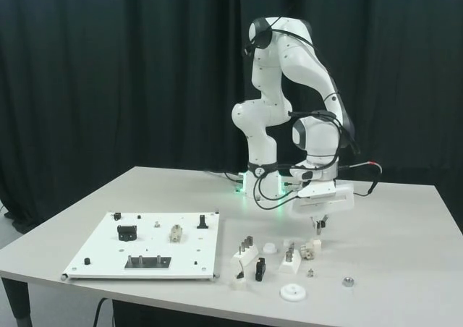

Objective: Place Ethernet.

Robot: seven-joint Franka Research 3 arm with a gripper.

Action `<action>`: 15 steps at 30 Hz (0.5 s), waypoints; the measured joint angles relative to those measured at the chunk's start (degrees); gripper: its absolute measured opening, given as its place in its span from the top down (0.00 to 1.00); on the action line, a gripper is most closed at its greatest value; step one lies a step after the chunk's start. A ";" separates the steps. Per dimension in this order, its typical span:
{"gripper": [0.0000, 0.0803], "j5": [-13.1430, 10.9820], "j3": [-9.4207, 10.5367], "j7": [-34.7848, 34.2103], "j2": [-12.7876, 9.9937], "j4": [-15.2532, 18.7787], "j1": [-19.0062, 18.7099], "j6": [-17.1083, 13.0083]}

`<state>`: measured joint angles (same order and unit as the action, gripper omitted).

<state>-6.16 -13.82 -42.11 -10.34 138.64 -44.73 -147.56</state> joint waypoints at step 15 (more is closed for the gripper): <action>0.90 0.11 0.10 -1.11 -1.19 -0.15 0.29 -1.86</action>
<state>-6.05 -13.72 -43.23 -11.52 138.49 -44.44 -149.42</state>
